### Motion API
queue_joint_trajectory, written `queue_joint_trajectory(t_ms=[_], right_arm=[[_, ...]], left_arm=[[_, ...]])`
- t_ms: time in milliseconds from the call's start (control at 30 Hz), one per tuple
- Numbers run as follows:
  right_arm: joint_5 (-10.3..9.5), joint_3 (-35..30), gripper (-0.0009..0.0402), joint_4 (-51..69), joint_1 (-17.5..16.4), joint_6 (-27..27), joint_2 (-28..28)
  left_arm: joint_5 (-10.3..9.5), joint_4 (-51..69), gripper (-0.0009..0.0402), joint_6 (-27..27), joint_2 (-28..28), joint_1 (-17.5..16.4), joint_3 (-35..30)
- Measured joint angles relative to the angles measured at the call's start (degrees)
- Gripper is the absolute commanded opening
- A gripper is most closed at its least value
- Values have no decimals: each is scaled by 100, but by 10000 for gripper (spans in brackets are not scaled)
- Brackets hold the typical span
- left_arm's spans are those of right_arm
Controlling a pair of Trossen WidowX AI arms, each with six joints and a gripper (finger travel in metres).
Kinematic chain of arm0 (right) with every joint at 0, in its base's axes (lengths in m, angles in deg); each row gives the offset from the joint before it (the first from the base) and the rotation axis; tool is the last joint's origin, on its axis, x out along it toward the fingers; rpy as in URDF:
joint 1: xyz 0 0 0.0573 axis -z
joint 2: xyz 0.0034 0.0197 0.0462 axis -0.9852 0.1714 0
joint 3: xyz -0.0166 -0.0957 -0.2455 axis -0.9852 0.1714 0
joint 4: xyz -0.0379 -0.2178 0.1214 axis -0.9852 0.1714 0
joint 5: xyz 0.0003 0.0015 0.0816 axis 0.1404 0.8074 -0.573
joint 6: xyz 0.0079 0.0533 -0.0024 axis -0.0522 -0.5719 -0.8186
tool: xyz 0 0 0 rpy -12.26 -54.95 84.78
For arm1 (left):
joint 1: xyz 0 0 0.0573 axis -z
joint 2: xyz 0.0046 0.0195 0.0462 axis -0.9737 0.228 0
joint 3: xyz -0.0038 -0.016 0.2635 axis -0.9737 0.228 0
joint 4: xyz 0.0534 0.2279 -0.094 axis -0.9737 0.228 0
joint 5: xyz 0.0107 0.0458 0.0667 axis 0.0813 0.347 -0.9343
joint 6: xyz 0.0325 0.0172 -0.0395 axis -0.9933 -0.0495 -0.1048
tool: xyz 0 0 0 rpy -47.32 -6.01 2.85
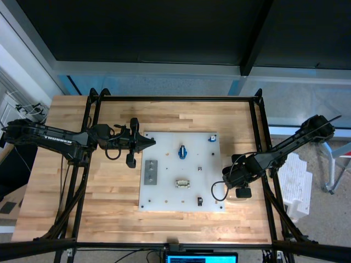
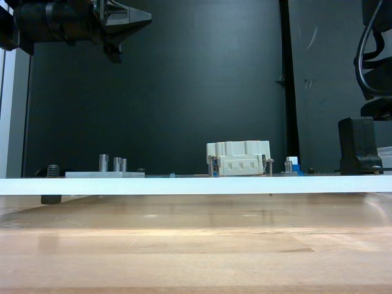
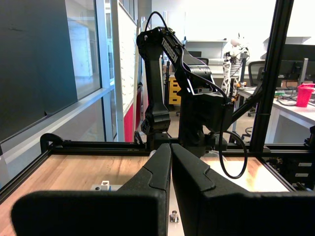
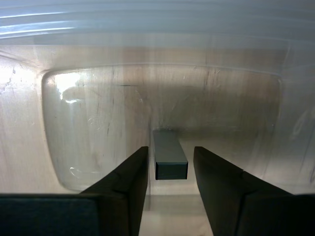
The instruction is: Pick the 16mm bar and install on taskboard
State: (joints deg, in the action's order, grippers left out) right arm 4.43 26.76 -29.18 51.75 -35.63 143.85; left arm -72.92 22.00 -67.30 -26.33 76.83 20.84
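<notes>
The 16mm bar (image 4: 170, 156), a short dark grey piece, lies on the floor of a clear plastic tray (image 4: 88, 123). My right gripper (image 4: 171, 169) is open and straddles it, with a thin gap on each side. In the high view the right gripper (image 1: 241, 192) points down just off the right edge of the white taskboard (image 1: 164, 197). Over the board's far left corner, my left gripper (image 1: 147, 142) is shut on nothing and held high (image 2: 125, 21). Its closed fingertips (image 3: 165, 147) point across the table.
On the taskboard stand a grey metal block (image 1: 150, 171) with pegs (image 2: 116, 164), a blue knob (image 1: 182, 152), a beige connector (image 1: 182, 183) (image 2: 239, 158) and a small black block (image 1: 201, 201). A black frame (image 1: 175, 99) rings the wooden table.
</notes>
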Motion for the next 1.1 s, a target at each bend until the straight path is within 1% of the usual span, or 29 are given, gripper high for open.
queue_joint_trajectory(t_ms=[133, 300, 500, 733, 1100], right_arm=[[-39, 0, 69, 0, 0, 0, 0], [-44, 0, 30, 0, 0, -2, 0], [-44, 0, -1, 0, 0, -2, 0], [-37, -140, 5, 197, 0, -7, -42], [-33, -981, 4, 1086, 0, -4, -225]], left_arm=[[0, -2, 0, 0, -2, 0, 0], [-2, -2, 0, 0, 0, 0, 0], [0, -2, 0, 0, 0, 0, -2], [0, -2, 0, 2, 0, 0, 0], [-2, -2, 0, 0, 0, 0, 0]])
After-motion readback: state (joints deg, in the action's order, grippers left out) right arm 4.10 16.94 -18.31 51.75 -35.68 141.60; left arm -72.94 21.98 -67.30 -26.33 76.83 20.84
